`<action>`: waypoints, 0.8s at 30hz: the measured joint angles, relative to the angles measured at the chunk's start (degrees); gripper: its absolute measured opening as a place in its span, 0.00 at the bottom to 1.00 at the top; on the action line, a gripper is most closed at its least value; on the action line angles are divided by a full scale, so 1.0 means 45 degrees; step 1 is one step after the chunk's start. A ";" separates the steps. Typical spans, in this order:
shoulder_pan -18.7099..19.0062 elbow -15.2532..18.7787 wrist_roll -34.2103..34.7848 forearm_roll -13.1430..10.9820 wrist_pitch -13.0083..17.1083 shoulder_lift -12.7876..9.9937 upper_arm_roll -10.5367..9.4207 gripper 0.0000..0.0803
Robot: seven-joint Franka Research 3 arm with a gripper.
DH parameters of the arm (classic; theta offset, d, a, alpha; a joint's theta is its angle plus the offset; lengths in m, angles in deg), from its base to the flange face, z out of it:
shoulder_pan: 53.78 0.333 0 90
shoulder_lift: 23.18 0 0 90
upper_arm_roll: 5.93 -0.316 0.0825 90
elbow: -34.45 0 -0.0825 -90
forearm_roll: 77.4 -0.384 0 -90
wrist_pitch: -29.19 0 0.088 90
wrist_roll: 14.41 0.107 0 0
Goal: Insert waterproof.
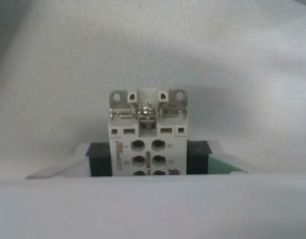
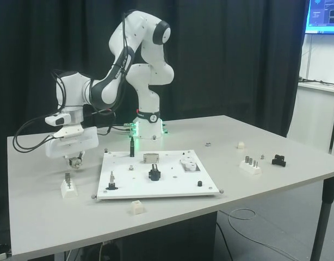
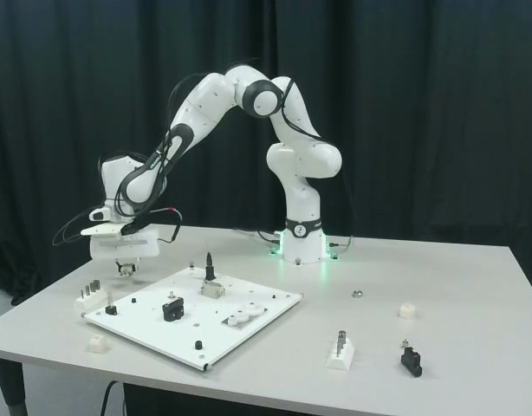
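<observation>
In the wrist view a white waterproof connector (image 1: pixel 148 132), with round holes in its face and metal clips on top, sits between two black fingers (image 1: pixel 99 159). My gripper (image 1: pixel 149 159) is shut on it. In the room views the gripper (image 2: pixel 75 161) (image 3: pixel 127 267) hangs just above the grey table, beside the left edge of the white assembly board (image 2: pixel 167 184) (image 3: pixel 216 340). A small white holder with metal pins (image 2: pixel 68 187) (image 3: pixel 90 297) stands on the table close below and in front of the gripper. The connector is too small to make out in the room views.
On the board stand a black post (image 2: pixel 132 147), a grey block (image 2: pixel 151 157) and small black parts (image 2: pixel 154 174). A white cube (image 2: pixel 136 207) lies at the table's front. At the right are a pin holder (image 2: pixel 250 165), a black clip (image 2: pixel 278 160) and a white piece (image 2: pixel 241 145).
</observation>
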 joint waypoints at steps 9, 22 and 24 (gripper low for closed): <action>0.0001 -0.0196 0.0000 0.0186 -0.0511 0.0160 0.0131 0.39; 0.0001 -0.0250 0.0000 0.0221 -0.0737 0.0282 0.0200 0.39; 0.0003 -0.0250 0.0000 0.0224 -0.0746 0.0295 0.0200 0.39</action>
